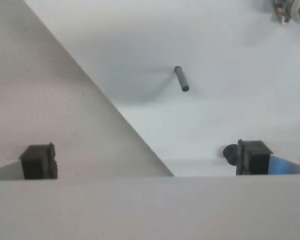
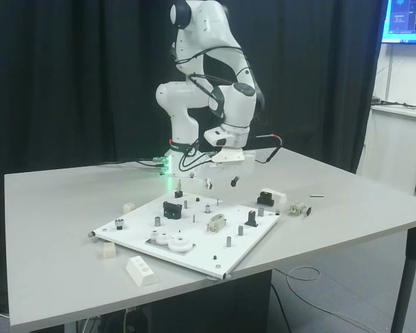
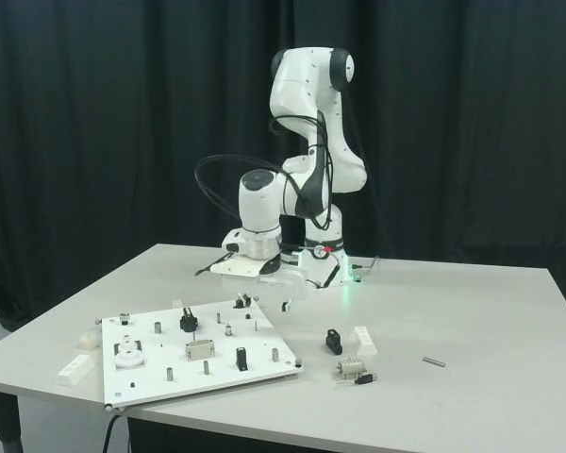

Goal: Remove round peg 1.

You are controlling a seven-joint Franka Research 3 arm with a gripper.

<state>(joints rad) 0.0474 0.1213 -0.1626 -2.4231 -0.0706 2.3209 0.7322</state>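
Wrist view — round peg (image 1: 181, 78) on table, beyond open pincer (image 1: 145, 162)

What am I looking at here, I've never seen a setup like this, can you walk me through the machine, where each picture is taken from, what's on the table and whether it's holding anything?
The white machine is a robot arm bolted to a grey table. At its end is a gripper with two fingers, open and holding nothing.

Two pictures come from cameras standing in the room, each seeing the arm and table from a different side. The third comes from a camera on the arm's wrist, looking down past the two black fingertips.

On the table lies a white board carrying small pegs, gears and black blocks. The gripper hangs above the board's far edge. Beside the board are loose parts: small white blocks, a black piece, and a thin dark pin lying alone. The wrist view shows one short dark peg lying flat.
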